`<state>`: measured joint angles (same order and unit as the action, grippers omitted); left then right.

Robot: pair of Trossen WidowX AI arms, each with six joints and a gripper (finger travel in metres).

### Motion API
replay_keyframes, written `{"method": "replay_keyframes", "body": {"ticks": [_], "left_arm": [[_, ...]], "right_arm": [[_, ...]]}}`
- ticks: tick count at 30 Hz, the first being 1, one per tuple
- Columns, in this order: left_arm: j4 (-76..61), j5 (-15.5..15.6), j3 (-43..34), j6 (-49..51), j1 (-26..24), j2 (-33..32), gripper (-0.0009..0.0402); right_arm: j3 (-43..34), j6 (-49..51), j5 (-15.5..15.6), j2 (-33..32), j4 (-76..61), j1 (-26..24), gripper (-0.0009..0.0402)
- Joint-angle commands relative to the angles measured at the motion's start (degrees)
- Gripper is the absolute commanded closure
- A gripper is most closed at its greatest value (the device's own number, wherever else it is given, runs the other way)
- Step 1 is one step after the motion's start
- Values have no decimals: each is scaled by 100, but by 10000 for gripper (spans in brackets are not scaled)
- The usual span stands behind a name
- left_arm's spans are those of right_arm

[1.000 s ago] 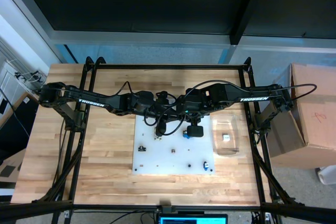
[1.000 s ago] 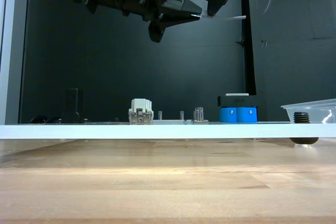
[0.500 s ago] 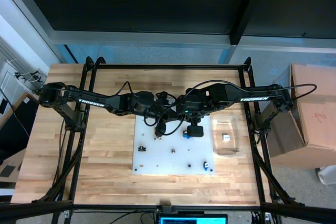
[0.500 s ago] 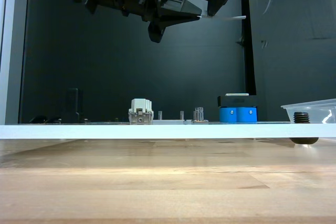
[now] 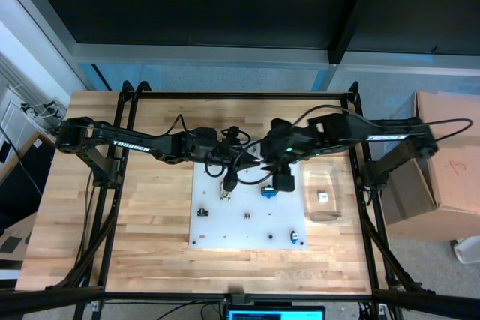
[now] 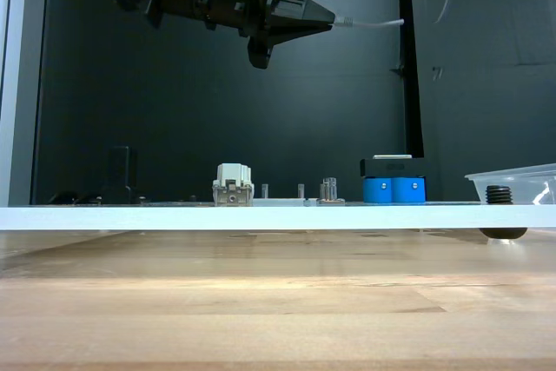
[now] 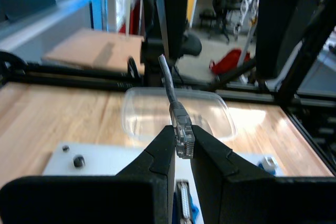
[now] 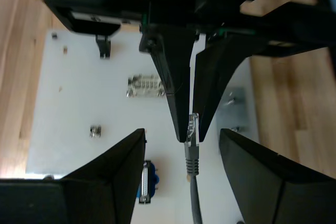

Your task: Pick the RJ45 connector and install on the taskboard

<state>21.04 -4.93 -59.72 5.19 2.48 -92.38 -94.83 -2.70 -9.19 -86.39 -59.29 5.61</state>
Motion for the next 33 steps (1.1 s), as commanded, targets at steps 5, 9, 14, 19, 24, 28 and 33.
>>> {"method": "replay_keyframes", "body": {"ticks": [5,9,14,19,24,28,33], "left_arm": [[962,-186,133,-4,57,0,393],[1335,-369,136,0,76,0,392],[1589,-319,136,2,107,2,393],[1893,-210,133,4,133,0,393],[2159,-212,136,7,153,0,394],[2260,-216,136,7,157,0,394],[2258,-240,136,22,155,0,394]], "right_arm": [[1141,-4,-175,925,1152,-76,196],[1652,-50,-107,1314,1797,-210,203],[2068,-190,188,1668,2487,-339,205],[2308,-275,339,1858,2983,-339,205],[2430,-302,466,1869,3300,-350,205],[2505,-310,474,1869,3370,-367,205],[2505,-306,476,1869,3388,-376,210]]}}
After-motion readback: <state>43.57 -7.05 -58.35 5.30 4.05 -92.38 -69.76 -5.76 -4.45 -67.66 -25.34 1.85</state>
